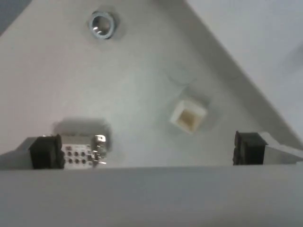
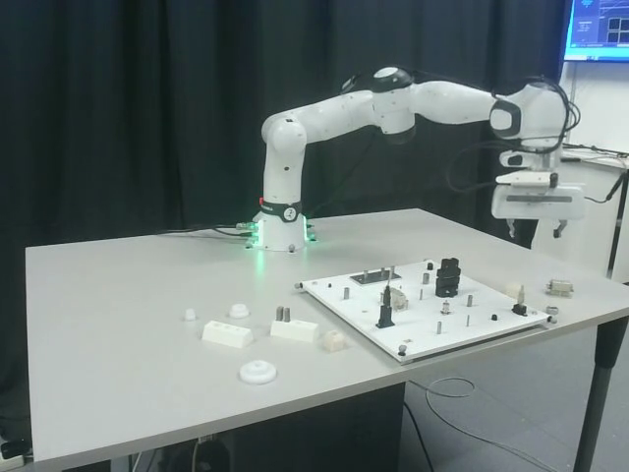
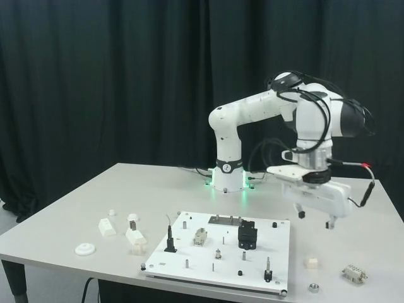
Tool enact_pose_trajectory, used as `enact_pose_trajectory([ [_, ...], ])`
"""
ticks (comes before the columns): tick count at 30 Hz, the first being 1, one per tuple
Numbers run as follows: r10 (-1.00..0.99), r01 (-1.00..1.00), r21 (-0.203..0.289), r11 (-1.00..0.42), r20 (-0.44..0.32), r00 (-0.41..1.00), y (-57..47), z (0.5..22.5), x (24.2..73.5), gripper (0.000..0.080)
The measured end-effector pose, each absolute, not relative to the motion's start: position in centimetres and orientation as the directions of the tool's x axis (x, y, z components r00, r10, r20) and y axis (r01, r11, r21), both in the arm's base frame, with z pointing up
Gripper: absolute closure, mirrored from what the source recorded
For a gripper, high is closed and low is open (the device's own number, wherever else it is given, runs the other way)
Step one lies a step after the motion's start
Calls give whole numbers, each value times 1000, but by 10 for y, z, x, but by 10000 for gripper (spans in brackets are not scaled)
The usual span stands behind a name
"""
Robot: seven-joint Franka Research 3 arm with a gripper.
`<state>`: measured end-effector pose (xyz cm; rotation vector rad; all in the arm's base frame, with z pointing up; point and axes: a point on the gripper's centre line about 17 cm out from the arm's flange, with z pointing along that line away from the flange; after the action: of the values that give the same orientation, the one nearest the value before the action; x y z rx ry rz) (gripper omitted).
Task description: Pick waterproof.
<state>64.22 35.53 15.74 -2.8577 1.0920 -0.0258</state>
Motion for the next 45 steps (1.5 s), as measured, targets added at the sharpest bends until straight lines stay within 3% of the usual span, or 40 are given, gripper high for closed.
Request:
enact_pose_trajectory([
  [9,-747,-745,-123,-656,-40,664,388,132,640,3],
  [25,-733,-734,-144,-664,-71,677,426,113,622,3],
  [34,-516,-512,-166,-843,-21,857,448,109,611,3],
  [42,-40,-29,-151,-988,70,997,458,105,603,3],
  [45,30,42,-143,-989,84,996,457,103,601,3],
])
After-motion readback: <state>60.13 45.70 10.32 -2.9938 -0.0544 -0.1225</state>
